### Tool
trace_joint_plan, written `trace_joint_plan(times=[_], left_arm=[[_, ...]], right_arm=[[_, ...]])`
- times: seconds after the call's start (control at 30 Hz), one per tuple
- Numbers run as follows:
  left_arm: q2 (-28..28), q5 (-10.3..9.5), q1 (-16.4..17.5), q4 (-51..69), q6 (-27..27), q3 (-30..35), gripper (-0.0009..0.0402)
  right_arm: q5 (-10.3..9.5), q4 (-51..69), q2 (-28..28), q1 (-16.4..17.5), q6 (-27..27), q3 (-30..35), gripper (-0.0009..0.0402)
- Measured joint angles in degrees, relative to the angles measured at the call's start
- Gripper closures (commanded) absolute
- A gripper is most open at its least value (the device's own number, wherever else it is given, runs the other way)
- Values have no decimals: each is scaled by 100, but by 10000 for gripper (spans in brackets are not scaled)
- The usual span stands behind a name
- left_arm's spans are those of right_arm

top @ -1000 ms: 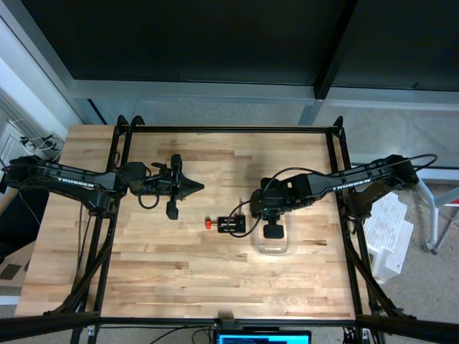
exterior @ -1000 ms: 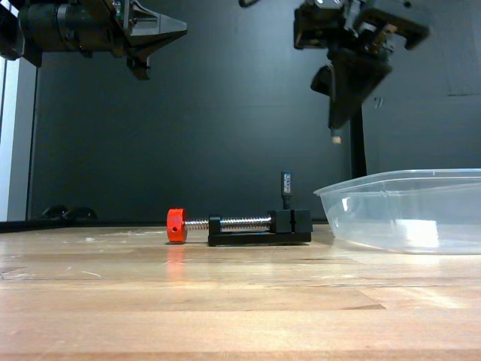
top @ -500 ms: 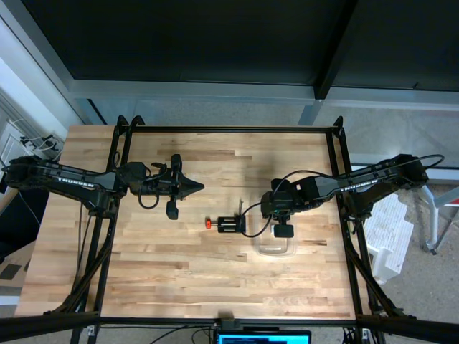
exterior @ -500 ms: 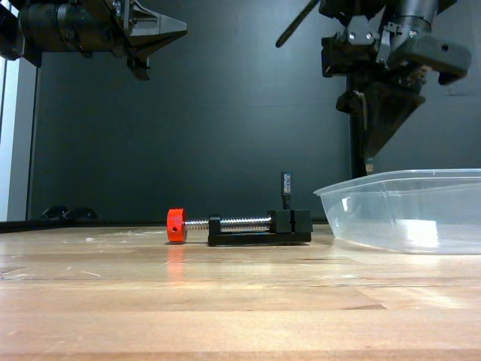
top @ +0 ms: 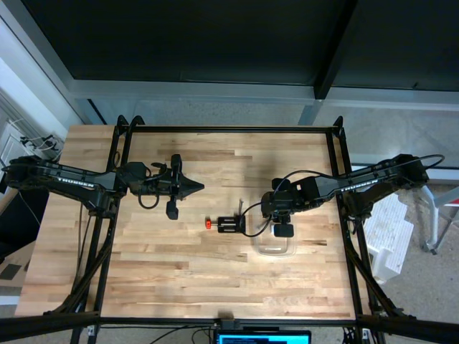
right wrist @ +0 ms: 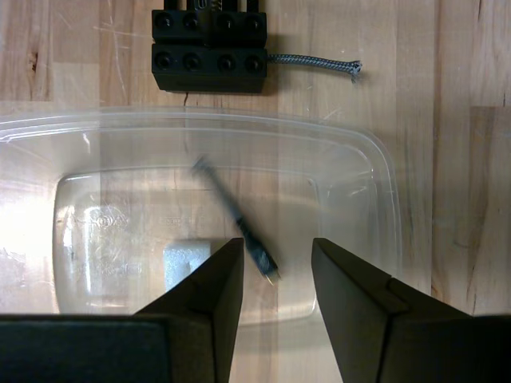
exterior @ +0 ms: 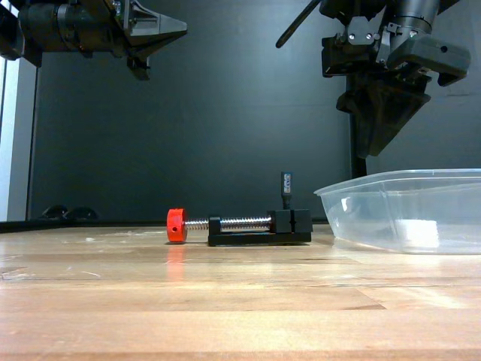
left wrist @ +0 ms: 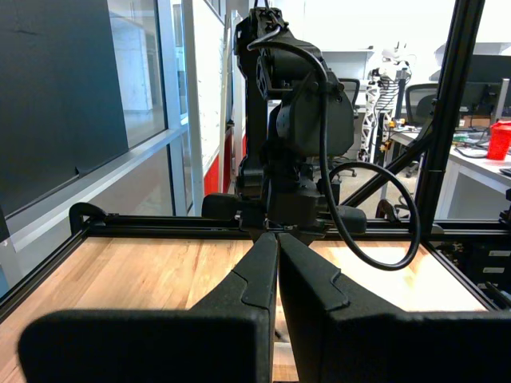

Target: Remove the USB-C connector from taskboard and place in the container

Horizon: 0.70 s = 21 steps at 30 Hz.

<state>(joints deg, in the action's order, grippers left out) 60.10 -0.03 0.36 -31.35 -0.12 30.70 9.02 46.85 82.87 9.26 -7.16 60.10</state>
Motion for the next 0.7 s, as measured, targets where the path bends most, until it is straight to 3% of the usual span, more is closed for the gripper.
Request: trace_joint_plan(times=[0.17,0.43,0.53,0.63,0.7], left_arm=[[0,-2,0,0,0,-2,393],[0,-2,0,0,0,0,393],[0,0,0,2,2,-2,393],[0,-2,0,0,2,0,393],[0,0,0,0,0,0,393]], right_arm=[[-42,-52,-155,0,22,83,277],[-114,-730,-872,-20,264,28,398],[-122,-1132,-1167,-76,393,-52,387],[-284,-1624,-1423,-254,481,-240,392],[-575,-2079,-1580,-433,509,-455,394]])
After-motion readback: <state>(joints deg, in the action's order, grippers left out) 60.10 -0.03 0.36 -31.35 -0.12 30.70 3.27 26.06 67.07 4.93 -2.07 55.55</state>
